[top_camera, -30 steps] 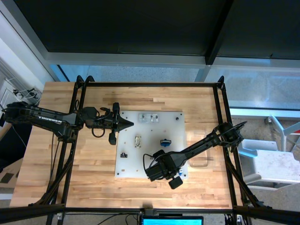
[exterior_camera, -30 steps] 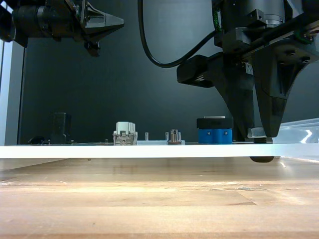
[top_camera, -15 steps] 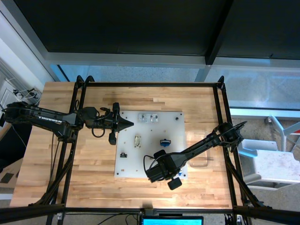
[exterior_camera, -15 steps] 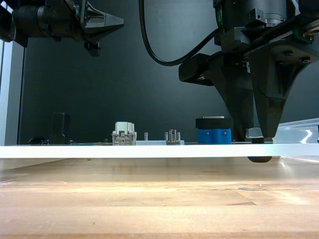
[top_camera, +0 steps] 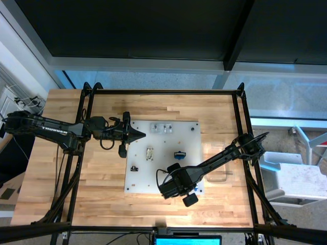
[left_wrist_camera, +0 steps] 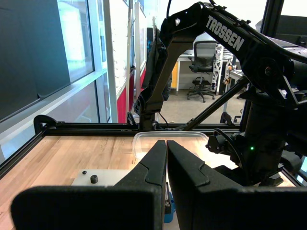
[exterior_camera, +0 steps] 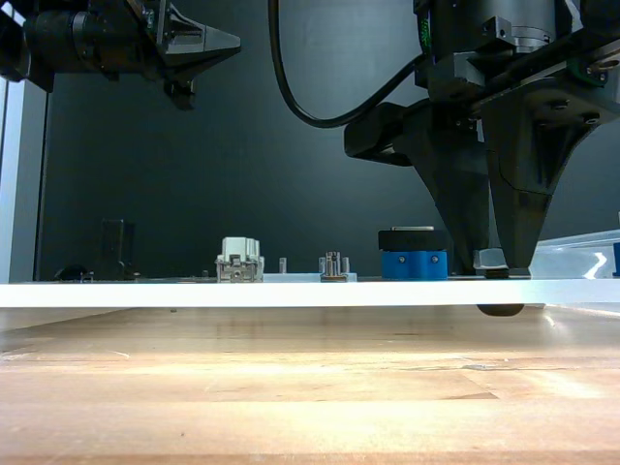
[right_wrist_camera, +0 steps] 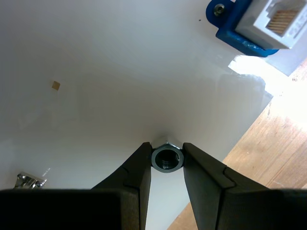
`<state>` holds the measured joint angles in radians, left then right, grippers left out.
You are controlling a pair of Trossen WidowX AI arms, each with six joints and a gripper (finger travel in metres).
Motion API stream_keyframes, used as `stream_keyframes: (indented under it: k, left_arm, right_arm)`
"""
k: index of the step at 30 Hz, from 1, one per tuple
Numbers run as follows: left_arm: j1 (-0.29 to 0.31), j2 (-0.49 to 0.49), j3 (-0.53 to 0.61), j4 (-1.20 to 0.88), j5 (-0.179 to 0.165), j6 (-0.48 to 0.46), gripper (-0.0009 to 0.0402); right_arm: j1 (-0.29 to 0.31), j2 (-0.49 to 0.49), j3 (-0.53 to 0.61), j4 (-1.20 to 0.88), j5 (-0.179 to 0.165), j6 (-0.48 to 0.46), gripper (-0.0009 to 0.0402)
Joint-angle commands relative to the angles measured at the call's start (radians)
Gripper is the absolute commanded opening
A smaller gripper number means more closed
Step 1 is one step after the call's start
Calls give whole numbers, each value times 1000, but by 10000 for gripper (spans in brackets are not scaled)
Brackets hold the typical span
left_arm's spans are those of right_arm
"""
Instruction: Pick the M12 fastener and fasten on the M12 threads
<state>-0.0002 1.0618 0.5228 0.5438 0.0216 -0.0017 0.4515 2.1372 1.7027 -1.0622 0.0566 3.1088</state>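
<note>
My right claw (exterior_camera: pixel 496 263) clamps M12 fastener (right_wrist_camera: pixel 167 159) low over white board (top_camera: pixel 153 173); M12 threads hidden: hold nut level, centre bore, twist gently. Left claw (left_wrist_camera: pixel 166 143), tips together, hangs far left

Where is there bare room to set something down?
Bare wood: near strip before the board, far strip beyond it. Crowded: the board's near right, where the right tool grips the nut; the left tool hangs over its far left edge.
</note>
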Motion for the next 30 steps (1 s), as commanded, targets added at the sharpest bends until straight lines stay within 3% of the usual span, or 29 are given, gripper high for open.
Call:
stream_keyframes:
  k: [1,13,30]
  left_arm:
    - [0,0,0,0,0,0,0]
    - [0,0,0,0,0,0,0]
    - [0,0,0,0,0,0,0]
  right_arm:
    - [1,0,1,-3,0,-34,23]
    - [1,-8,1,-11,-1,-35,42]
    - [14,-45,2,-19,-2,-55,169]
